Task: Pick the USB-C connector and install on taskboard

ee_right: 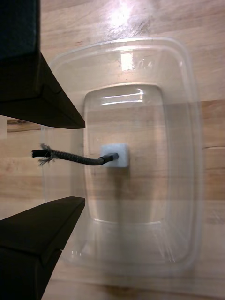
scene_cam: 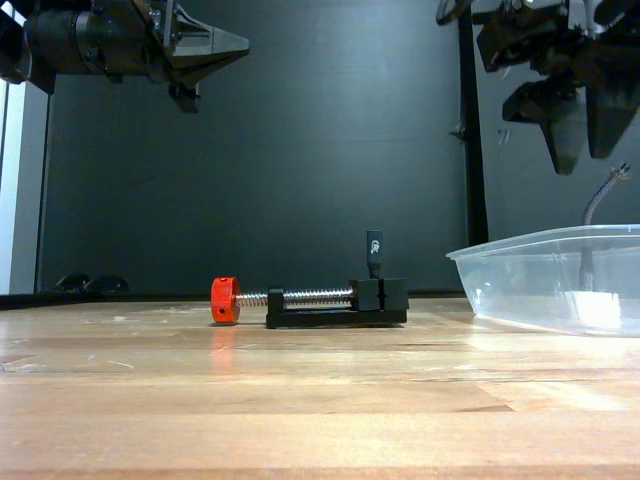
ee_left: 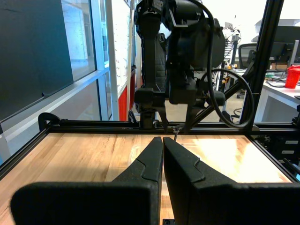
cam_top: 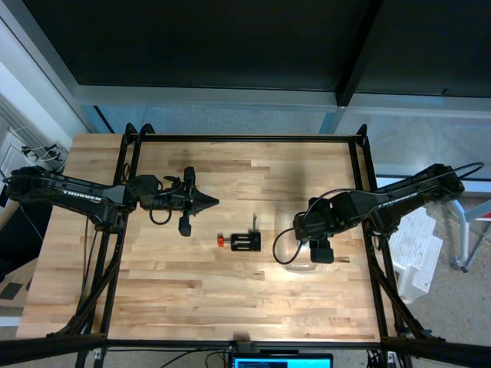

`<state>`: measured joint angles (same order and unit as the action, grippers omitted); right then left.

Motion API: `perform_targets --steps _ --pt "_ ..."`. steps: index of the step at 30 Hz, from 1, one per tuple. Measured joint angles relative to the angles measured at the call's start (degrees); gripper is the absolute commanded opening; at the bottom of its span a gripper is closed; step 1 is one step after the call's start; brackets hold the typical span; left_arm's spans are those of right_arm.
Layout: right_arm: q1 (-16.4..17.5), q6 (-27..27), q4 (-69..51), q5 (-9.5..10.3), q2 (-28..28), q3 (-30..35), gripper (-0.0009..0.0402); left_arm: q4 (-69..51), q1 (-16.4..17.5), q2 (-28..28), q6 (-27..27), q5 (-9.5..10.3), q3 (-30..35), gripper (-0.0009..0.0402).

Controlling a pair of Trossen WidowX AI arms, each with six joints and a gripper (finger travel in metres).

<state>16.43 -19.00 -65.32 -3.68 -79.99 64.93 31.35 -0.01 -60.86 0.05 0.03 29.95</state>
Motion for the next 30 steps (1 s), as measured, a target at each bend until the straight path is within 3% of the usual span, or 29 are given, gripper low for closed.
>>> perform_targets --steps 12,30 --pt "0.9 -1.1 4.6 -1.25 -1.7 -4.5 0.0201 0.0 0.0 0.0 0.0 0.02 0.0 0.0000" --pt "0.7 -0.4 12.6 -1.27 -3.8 -10.2 0.0182 0.0 0.0 0.0 0.0 0.00 0.0 0.0000"
